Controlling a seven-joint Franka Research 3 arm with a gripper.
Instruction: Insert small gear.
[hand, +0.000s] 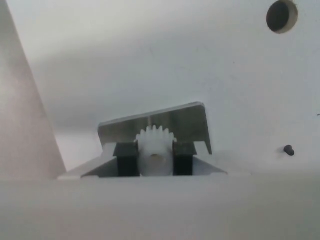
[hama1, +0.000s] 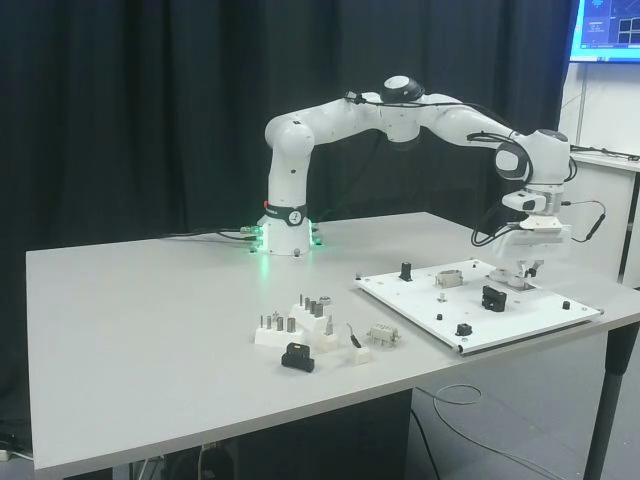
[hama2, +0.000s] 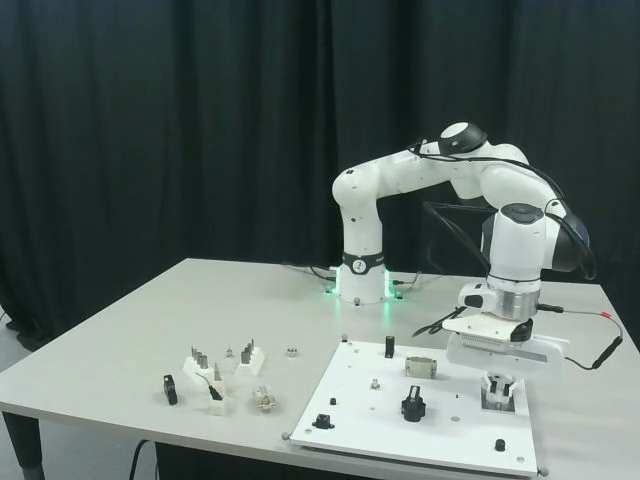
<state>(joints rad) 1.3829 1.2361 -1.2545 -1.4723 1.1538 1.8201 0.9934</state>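
In the wrist view a small white gear (hand: 156, 145) sits upright between my two black finger pads (hand: 126, 159). My gripper (hand: 156, 161) is shut on it. Just beyond the gear lies a grey metal bracket (hand: 185, 122), fixed on the white board (hand: 150, 60). The room views show my gripper (hama1: 524, 268) (hama2: 500, 385) low over the far right part of the white board (hama1: 520, 318) (hama2: 370, 425), pointing straight down. The gear itself is hidden there.
On the board stand a black block (hama1: 492, 297) (hama2: 412, 407), a grey connector housing (hama1: 448, 278) (hama2: 419, 367), small black pegs (hand: 288, 149) and a round hole (hand: 281, 16). White holders with several parts (hama1: 300, 320) (hama2: 215, 370) stand on the grey table beside the board.
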